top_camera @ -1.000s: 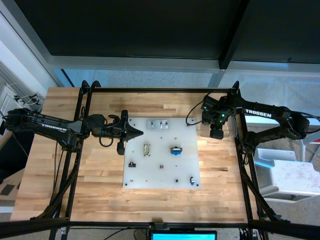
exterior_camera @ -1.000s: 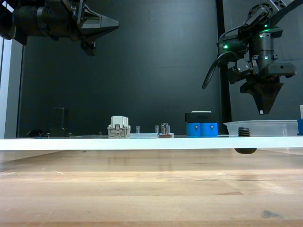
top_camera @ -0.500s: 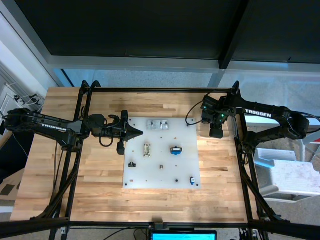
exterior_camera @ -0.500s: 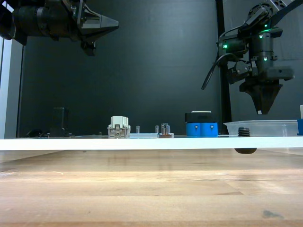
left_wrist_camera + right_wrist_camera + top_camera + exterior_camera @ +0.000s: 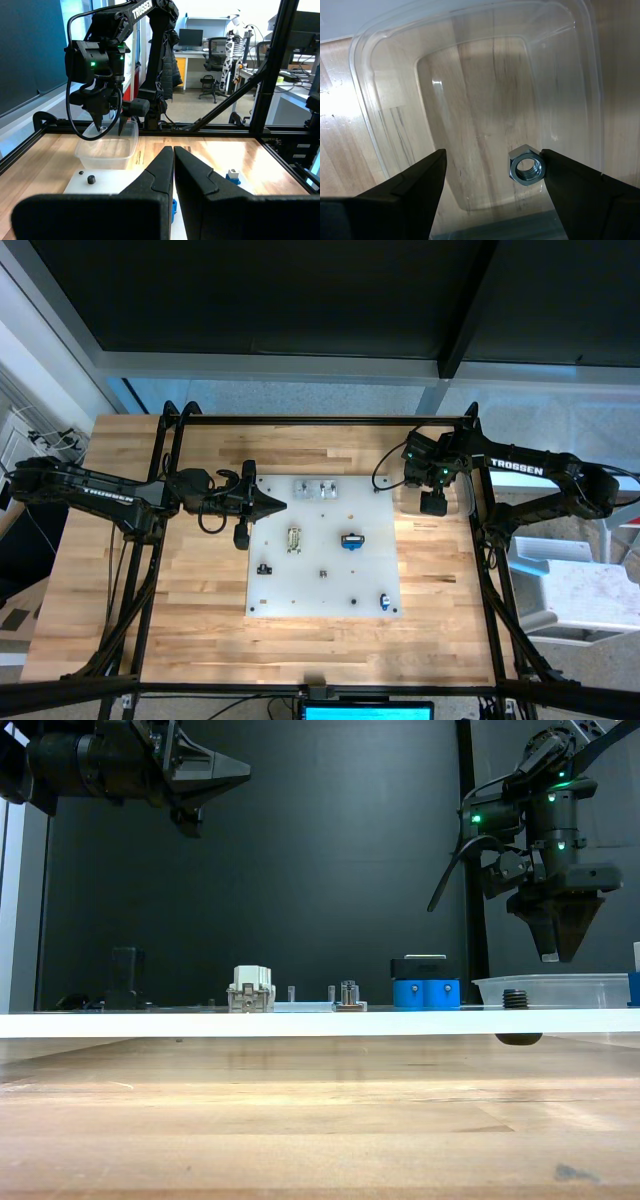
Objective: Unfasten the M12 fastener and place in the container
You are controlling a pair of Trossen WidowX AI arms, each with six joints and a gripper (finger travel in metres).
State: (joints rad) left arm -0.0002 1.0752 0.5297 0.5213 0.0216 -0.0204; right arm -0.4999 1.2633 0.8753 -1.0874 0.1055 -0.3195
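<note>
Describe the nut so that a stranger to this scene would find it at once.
At the table's far right, off the white board, sits a clear container under the open right gripper; the left gripper hangs shut at the board's left edge. Inside lies a silver hexagonal nut, the container's only content.

Right hand above container's nut (left hand opposite).
</note>
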